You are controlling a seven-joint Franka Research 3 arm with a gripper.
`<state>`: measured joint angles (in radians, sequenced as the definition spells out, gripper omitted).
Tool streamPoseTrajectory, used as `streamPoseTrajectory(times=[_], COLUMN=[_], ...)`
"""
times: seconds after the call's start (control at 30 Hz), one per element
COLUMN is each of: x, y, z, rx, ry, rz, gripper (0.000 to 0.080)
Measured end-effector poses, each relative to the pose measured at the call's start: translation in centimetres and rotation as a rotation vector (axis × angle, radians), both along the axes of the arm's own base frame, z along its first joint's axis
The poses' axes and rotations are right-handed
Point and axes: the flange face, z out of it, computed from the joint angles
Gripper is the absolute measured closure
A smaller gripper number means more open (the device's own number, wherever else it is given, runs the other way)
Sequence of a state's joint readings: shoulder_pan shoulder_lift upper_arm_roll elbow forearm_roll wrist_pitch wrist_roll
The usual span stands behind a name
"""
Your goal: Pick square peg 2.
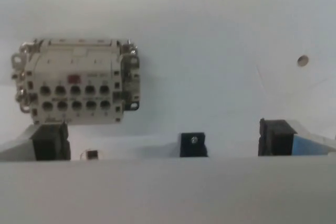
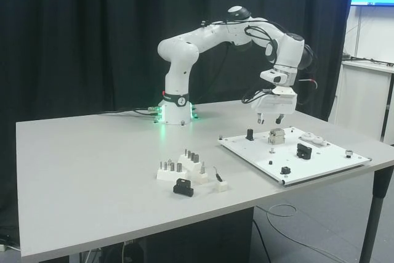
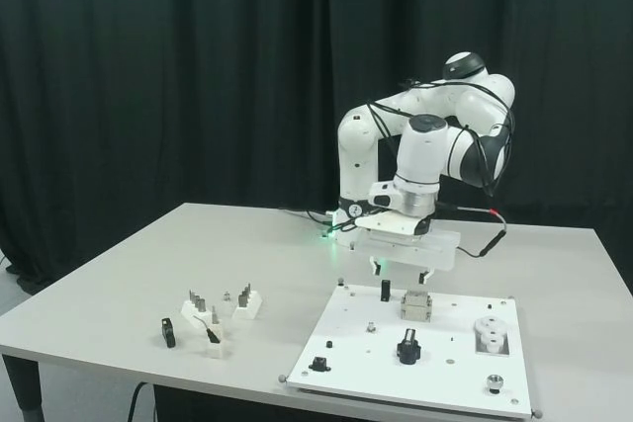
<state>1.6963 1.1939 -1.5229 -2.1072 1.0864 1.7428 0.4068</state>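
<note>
Both room views stand back from the worktop (image 2: 92, 152), one obliquely to the side of the arm (image 2: 203, 35), one facing its base, sharing the white board (image 3: 435, 382), while the wrist view looks closely down on that board.

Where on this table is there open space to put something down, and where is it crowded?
The grey table is bare from the arm's base forward to the peg holders. It is crowded around those holders and on the white board, where the gripper hovers over the connector block.
</note>
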Motion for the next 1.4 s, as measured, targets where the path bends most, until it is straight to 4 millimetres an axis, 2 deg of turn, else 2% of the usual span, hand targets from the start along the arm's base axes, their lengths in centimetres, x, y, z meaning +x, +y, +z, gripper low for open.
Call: streamPoseTrajectory(times=[0.4,1.4], x=[-0.4,-0.8], y=[0.7,2.0], z=[-0.8,-0.8], rx=[0.003,0.011], ry=[0.012,-0.004], rz=[-0.022,-0.063], gripper=[0.0003,0.0003])
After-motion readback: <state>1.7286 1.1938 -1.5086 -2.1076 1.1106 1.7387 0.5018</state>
